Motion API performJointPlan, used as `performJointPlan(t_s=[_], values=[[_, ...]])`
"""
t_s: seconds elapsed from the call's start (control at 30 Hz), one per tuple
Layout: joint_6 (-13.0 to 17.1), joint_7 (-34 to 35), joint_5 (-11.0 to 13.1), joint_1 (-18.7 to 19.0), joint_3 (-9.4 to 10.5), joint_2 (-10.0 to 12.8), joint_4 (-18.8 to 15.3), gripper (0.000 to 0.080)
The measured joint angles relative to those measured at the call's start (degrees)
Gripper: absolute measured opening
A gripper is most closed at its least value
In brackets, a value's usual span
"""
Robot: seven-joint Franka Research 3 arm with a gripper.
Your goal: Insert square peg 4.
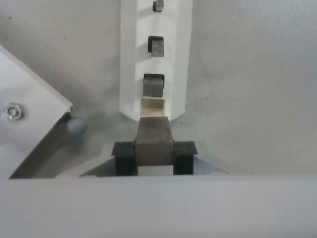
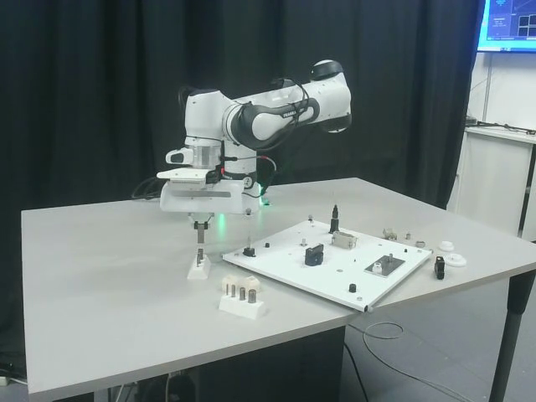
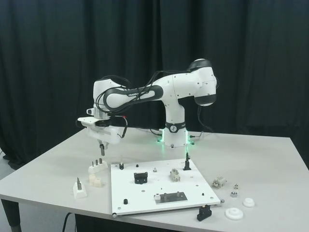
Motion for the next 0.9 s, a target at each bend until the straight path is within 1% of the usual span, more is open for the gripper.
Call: performJointPlan(t_s=[0.9], values=[[0.0,-0.1,-0.7,0.0,-0.09,0.0,0.2,0.0152]])
